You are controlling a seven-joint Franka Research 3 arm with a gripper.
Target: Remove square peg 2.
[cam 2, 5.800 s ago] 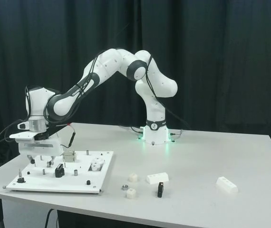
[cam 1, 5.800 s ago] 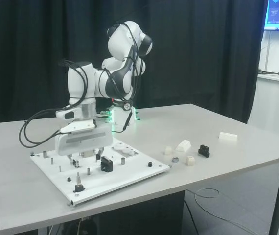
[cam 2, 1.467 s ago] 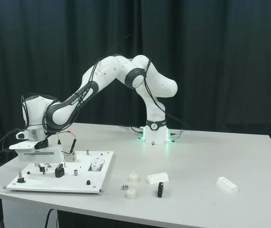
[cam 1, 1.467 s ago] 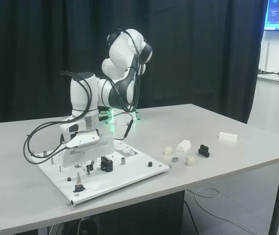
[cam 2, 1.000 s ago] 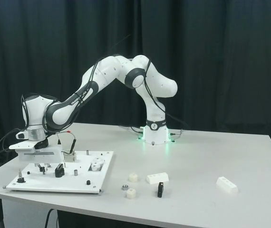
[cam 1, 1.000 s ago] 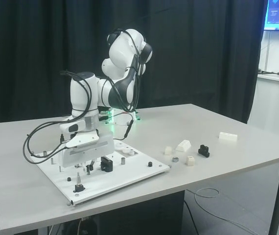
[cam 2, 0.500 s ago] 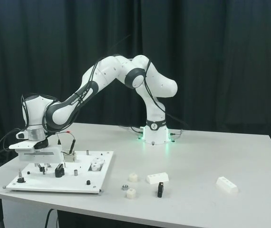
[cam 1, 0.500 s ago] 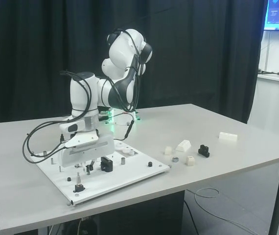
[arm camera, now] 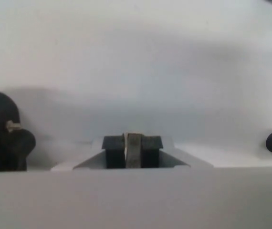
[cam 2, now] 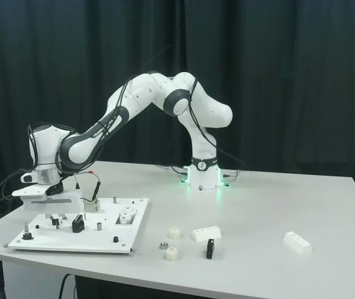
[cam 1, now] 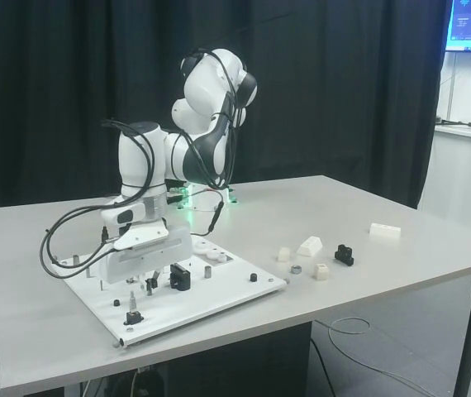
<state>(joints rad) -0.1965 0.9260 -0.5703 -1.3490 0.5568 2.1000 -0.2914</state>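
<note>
Wrist view shows the gripper (arm camera: 134,151) clamped on a thin upright square peg (arm camera: 134,149), its black fingers (arm camera: 113,150) pressed against both sides just above the white board (arm camera: 136,71). In the second room view the gripper (cam 2: 54,219) hangs low over the board's (cam 2: 131,233) left part, with a black block (cam 2: 77,223) just right of it. Small white parts (cam 2: 205,233) lie on the grey table (cam 2: 289,205) to the right.

The white board (cam 2: 78,240) is crowded: short upright pins (cam 1: 207,272) and black fixtures (cam 1: 178,277) stand close together on it, so only narrow lanes are left between them. Just beside the tool (arm camera: 133,152), a black fixture (arm camera: 2,138) is seen in the wrist view. On the surface (cam 2: 271,205), small white blocks (cam 2: 205,233) lie near the board; beyond them, wide bare room is offered.
</note>
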